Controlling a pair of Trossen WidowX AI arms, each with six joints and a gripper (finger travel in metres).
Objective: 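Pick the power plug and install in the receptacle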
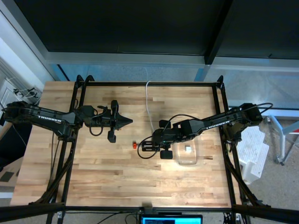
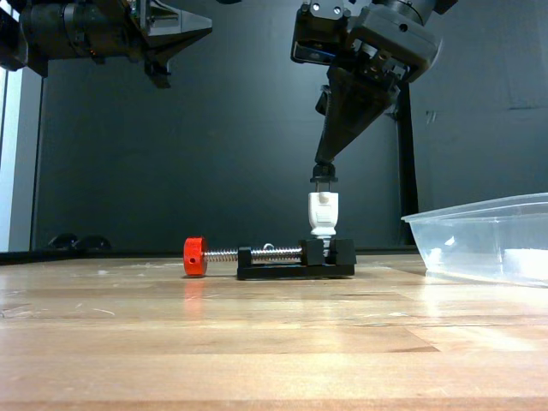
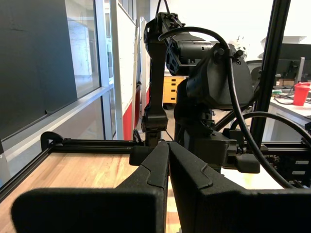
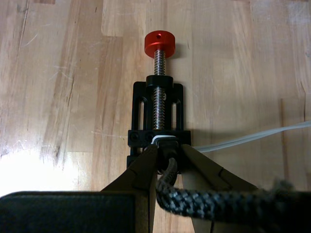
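**Power plug point(image 2: 323, 180) poised on the receptacle, seating not confirmed**

The power plug sits pinched at the tip of my right gripper point(image 2: 324, 169), directly above the white receptacle point(image 2: 323, 214). The receptacle stands upright in the black clamp point(image 2: 295, 257) near the middle of the bench, just beside the clear tray point(image 2: 479, 240). In the low view the plug's underside appears to meet the receptacle's top face. I cannot tell whether the prongs have entered.

My main worry is misalignment. If the prongs are rotated or slightly off the slots, pushing down would jam the plug on the face. It could then twist in the narrow grip or tip the receptacle in the clamp. The clamp itself might skid on the bench, since I see nothing fixing it down. The white cable point(image 4: 243, 141) trailing off could also tug the receptacle sideways.

The right gripper is closed almost fully, its two fingers point(image 4: 141, 167) clenched on the small dark plug, with only the plug's width between them. They touch nothing else that I can see. The left gripper point(image 1: 126, 121) hangs high over the bench's left half, well apart from the clamp, with its fingers pressed together and holding nothing.
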